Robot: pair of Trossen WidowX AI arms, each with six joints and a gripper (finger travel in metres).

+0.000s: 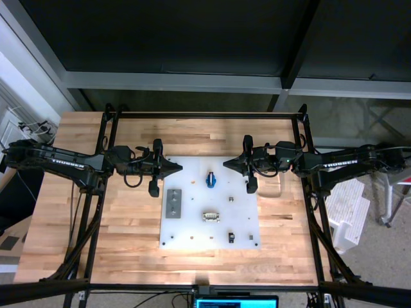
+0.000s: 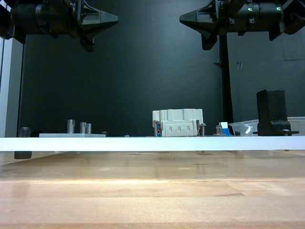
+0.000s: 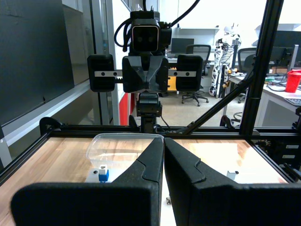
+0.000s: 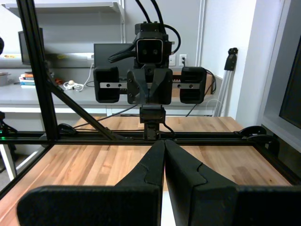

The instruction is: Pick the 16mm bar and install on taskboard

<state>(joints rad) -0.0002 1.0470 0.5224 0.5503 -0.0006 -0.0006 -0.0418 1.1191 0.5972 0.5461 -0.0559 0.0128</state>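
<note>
The taskboard (image 1: pixel 192 224) is a white plate in the middle of the wooden table, seen edge-on in the low view (image 2: pixel 119 143). It carries a grey block (image 1: pixel 174 202), a blue fitting (image 1: pixel 210 179) and a silver connector (image 1: pixel 210 217). The 16mm bar is hidden from me in every view. My left gripper (image 1: pixel 180 167) hangs high over the board's back left corner, shut and holding nothing (image 3: pixel 163 155). Facing it, my right gripper (image 1: pixel 225 163) hovers over the back edge, also shut and holding nothing (image 4: pixel 164 155). Both tips are well above the board (image 2: pixel 114 19) (image 2: pixel 182 19).
A clear plastic tray (image 1: pixel 277 184) sits on the table just right of the board (image 3: pixel 124 143). A black upright part (image 1: pixel 232 237) stands near the board's front right (image 2: pixel 274 114). Short metal posts (image 2: pixel 70 126) rise from the grey block. A black frame (image 1: pixel 205 115) surrounds the table.
</note>
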